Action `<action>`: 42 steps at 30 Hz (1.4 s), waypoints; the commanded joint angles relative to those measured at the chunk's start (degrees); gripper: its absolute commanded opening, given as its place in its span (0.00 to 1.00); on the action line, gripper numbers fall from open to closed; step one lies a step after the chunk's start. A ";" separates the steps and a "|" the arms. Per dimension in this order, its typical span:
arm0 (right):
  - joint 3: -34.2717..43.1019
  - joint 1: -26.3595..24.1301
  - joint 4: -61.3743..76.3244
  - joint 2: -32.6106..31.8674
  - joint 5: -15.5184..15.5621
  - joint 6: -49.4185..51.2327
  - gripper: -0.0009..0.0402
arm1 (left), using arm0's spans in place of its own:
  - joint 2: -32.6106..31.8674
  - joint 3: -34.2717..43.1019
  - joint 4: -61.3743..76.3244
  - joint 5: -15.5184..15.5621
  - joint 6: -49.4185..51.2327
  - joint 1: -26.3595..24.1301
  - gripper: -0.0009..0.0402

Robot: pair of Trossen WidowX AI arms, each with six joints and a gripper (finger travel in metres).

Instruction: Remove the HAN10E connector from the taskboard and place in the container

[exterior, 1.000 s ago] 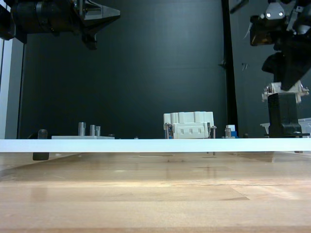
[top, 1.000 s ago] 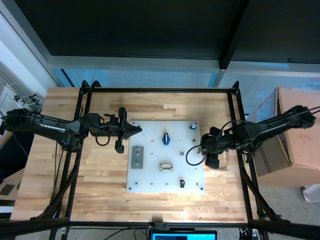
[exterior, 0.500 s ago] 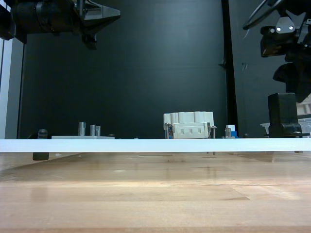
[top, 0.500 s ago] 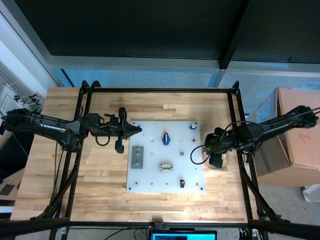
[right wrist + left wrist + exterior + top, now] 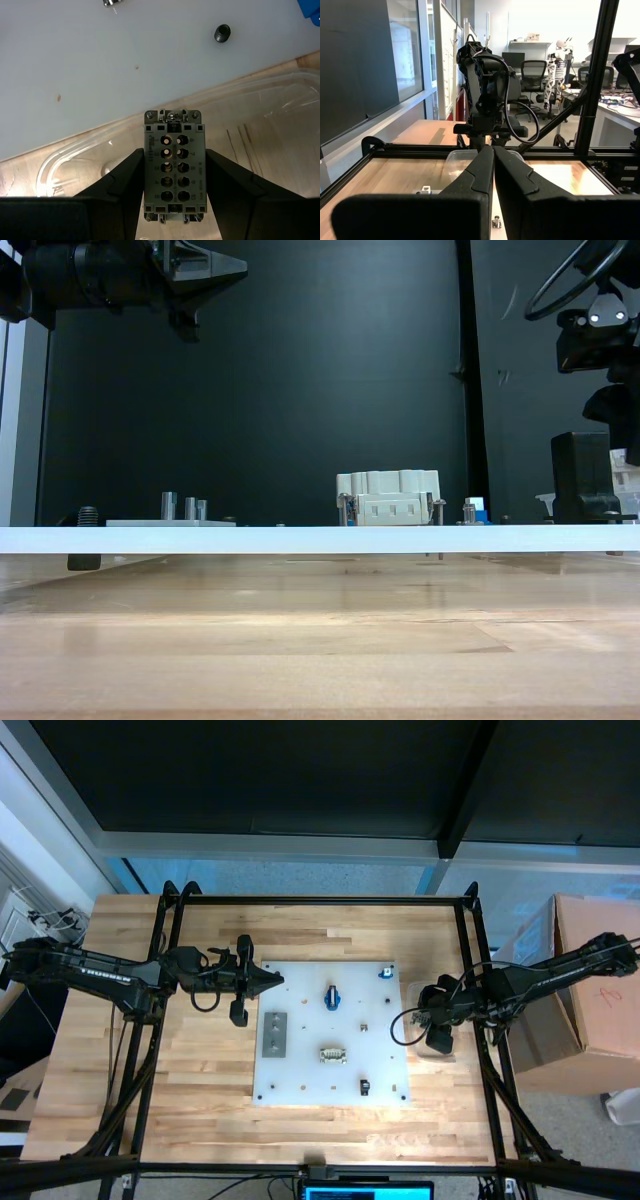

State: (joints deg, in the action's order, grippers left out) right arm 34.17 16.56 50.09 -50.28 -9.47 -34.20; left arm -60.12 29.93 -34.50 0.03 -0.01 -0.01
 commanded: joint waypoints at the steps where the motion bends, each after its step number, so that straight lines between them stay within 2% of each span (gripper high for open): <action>1: 0.02 0.04 0.90 0.04 -0.04 0.13 0.06 | 0.00 0.02 -0.02 0.00 0.00 0.00 0.02; 12: 0.02 0.15 3.85 0.07 -0.28 0.37 0.06 | 0.00 0.02 -0.02 -0.02 0.00 0.02 0.02; 15: 0.02 0.22 4.31 0.07 -1.62 0.35 0.06 | 0.00 0.02 -0.02 0.00 0.00 0.00 0.02; 32: 0.00 0.22 4.96 0.04 -1.66 0.20 0.06 | 0.00 0.02 -0.02 0.00 0.00 0.02 0.02; 39: -1.49 0.24 4.92 0.04 -1.33 -2.12 0.06 | 0.00 0.02 -0.02 -0.02 0.00 0.02 0.02; 42: -3.91 0.24 4.79 0.04 0.33 -5.18 0.06 | 0.00 0.02 -0.02 0.00 0.00 0.02 0.02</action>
